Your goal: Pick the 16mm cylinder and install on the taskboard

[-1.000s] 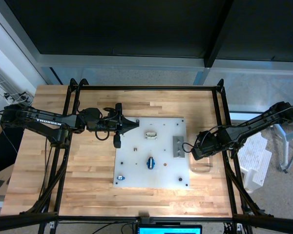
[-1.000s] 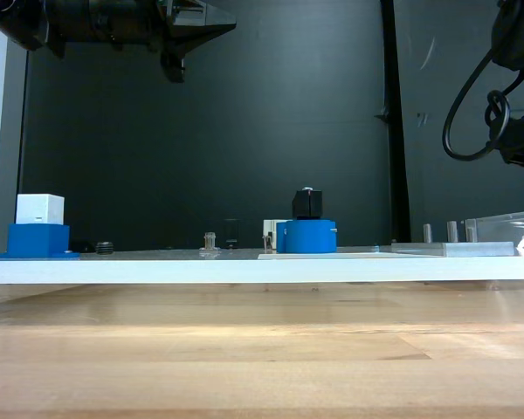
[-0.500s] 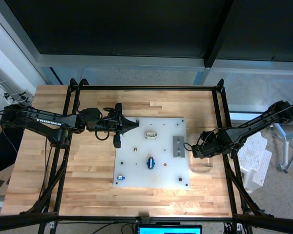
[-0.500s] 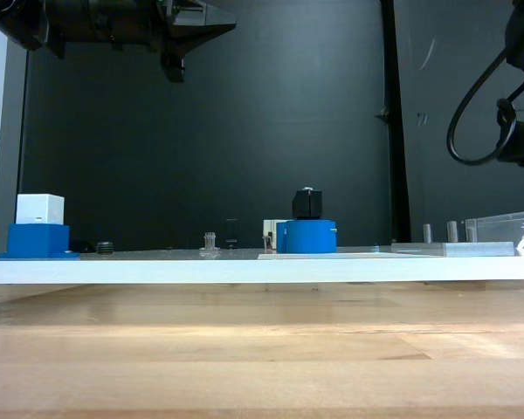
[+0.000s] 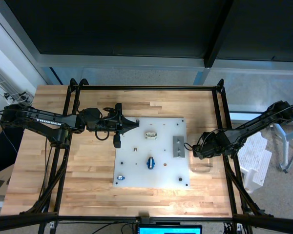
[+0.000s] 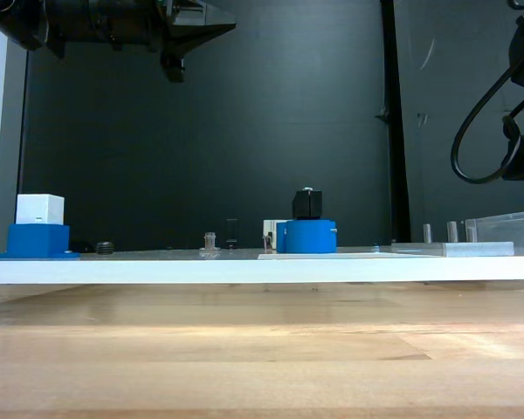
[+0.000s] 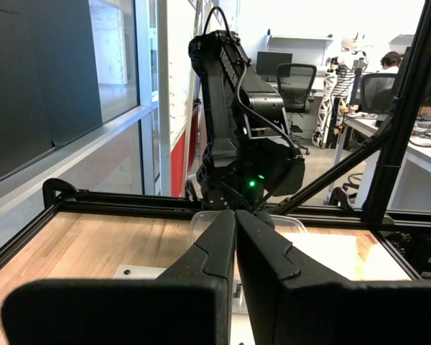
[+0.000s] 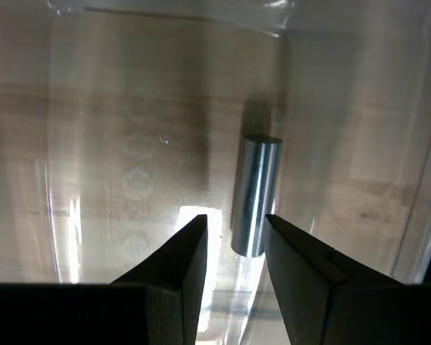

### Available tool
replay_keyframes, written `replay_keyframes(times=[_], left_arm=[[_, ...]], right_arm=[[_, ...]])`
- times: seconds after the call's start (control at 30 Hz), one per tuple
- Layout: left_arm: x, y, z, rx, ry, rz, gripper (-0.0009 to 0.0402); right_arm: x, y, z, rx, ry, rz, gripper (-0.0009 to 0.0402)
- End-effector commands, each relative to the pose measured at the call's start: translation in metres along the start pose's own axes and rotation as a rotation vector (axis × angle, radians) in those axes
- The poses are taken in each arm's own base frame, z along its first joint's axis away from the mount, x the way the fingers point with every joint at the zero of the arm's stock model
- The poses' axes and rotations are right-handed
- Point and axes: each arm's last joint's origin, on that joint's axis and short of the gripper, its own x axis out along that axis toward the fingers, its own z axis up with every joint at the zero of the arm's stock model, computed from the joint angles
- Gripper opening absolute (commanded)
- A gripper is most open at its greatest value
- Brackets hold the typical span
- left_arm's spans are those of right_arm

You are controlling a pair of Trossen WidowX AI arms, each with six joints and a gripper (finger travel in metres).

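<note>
The 16mm cylinder (image 8: 255, 194), a short silvery metal peg, lies on its side on the floor of a clear plastic tray (image 8: 129, 108). My right gripper (image 8: 235, 228) is open just over it, with the peg's near end between the fingertips, closer to one finger (image 8: 294, 266). From above, the right gripper (image 5: 201, 151) hangs over the tray (image 5: 201, 166) just right of the taskboard (image 5: 136, 165) and hides the peg. My left gripper (image 5: 134, 123) is shut and empty, held high over the board's far left corner.
On the white board stand a blue connector (image 5: 150, 163), a grey metal block (image 5: 178, 146) and a beige socket (image 5: 151, 135). A black frame (image 5: 219, 122) borders the wooden table. In the low view a blue and white block (image 6: 39, 229) sits at the board's left.
The right arm has shifted slightly to the right in the low view, still over the tray. The left arm has not moved.
</note>
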Motion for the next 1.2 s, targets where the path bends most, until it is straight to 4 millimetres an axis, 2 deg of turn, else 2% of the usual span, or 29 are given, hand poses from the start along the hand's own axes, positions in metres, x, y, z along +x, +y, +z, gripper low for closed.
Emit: replay_keyframes(times=[0.03,0.47,0.63,1.2], left_arm=[[0.0,0.0,0.0,0.0,0.0,0.0,0.0001],[0.0,0.0,0.0,0.0,0.0,0.0,0.0001],[0.0,0.0,0.0,0.0,0.0,0.0,0.0001],[0.0,0.0,0.0,0.0,0.0,0.0,0.0001]], right_arm=[[-0.003,0.004,-0.002,0.008,-0.005,0.007,0.0106],[0.006,0.008,-0.015,0.105,-0.054,-0.052,0.0106],[0.003,0.012,-0.019,0.112,-0.071,-0.08,0.0106],[0.016,0.011,-0.019,0.127,-0.093,-0.122,0.0106]])
